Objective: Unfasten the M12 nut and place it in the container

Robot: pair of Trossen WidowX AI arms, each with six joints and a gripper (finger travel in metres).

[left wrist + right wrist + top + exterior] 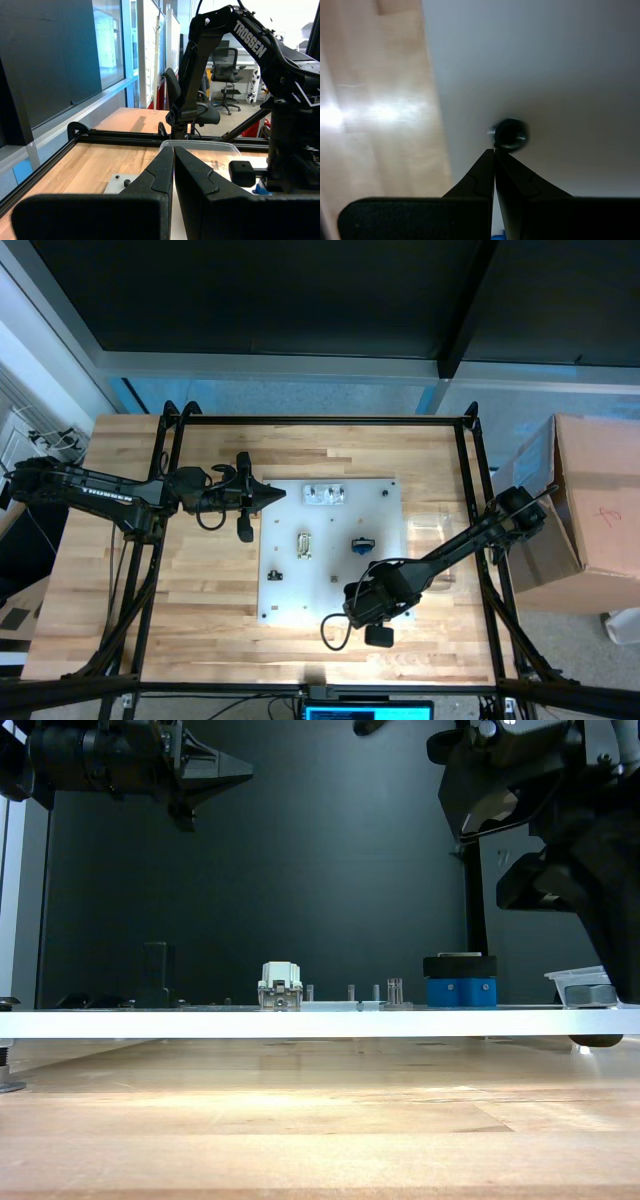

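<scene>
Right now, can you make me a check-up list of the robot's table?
Surface: wooden table, white board on it.
Job's things: nut seemingly on its stud, unheld; container beside board, no nut seen inside.
Clutter: blue block, white connector on board.
Grippers: left gripper shut, raised by board's far left corner; right gripper shut, tips beside stud.
Cables: black loop by right arm.
Surroundings: cardboard box right of table.

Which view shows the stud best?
Right wrist view: stud just past the shut right gripper; nut on it or not, cannot tell. Other views: that arm hides it. Left gripper, shut, hovers over the board's left edge.
</scene>
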